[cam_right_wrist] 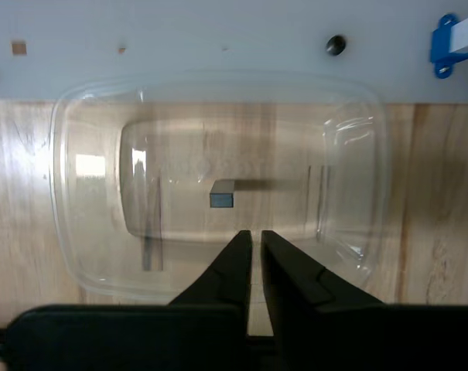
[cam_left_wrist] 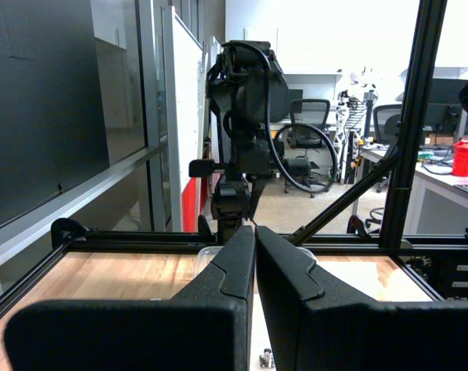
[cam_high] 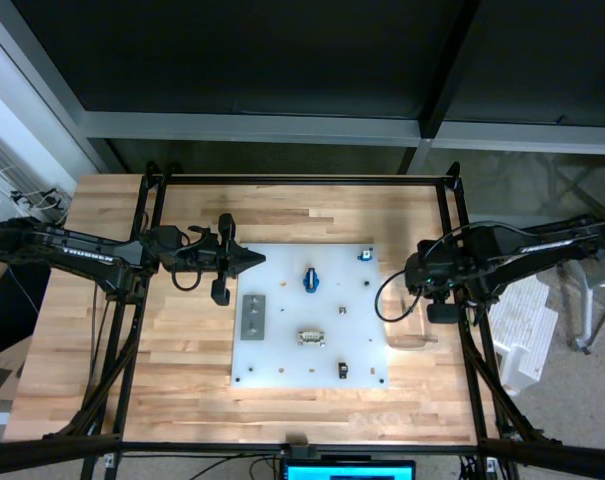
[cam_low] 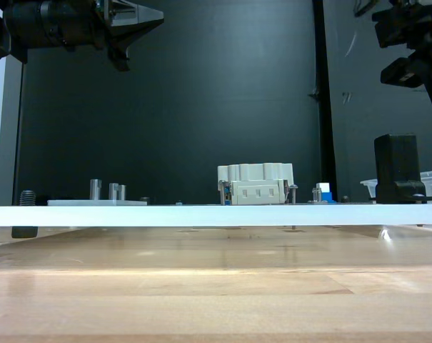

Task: Pick the 16mm bar and install on taskboard

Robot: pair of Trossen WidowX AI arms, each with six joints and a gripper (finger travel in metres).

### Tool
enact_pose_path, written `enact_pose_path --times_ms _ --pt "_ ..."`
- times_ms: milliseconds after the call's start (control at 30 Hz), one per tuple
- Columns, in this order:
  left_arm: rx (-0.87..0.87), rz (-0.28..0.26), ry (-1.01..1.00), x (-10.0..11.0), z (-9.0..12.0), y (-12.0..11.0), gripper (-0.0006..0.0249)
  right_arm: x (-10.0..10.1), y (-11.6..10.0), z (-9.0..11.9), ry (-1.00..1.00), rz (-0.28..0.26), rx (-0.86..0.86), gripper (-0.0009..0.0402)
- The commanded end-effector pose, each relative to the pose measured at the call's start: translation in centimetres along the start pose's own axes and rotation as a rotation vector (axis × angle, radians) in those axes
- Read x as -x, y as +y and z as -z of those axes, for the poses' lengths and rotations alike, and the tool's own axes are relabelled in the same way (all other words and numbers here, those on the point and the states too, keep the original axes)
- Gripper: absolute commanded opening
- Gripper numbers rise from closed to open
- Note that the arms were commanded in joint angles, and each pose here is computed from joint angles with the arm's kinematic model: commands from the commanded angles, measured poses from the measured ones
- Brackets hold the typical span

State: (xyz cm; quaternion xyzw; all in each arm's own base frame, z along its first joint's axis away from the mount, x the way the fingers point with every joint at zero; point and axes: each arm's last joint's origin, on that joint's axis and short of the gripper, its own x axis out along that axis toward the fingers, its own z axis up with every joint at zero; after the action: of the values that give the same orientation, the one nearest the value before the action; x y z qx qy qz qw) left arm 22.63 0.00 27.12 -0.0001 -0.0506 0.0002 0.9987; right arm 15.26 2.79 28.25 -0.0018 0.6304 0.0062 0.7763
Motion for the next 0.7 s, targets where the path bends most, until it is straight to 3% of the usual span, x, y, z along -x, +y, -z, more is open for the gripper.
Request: enact_pose_path --times_ms 33,300,700 --pt "0.000 0.000 0.000 0.0 0.0 0.0 0.0000 -0.5 0.3 -0.4 0.025 0.006 -0.001 0.0065" --pt "0.000 0.000 0.000 0.0 0.0 0.0 0.0000 -1.1 1.2 -0.9 0.022 0.049 0.029 0.0150" --pt "0.000 0.000 0.000 0.0 0.0 0.0 0.0000 -3.7 1.6 -0.1 0.051 0.055 0.005 0.0208"
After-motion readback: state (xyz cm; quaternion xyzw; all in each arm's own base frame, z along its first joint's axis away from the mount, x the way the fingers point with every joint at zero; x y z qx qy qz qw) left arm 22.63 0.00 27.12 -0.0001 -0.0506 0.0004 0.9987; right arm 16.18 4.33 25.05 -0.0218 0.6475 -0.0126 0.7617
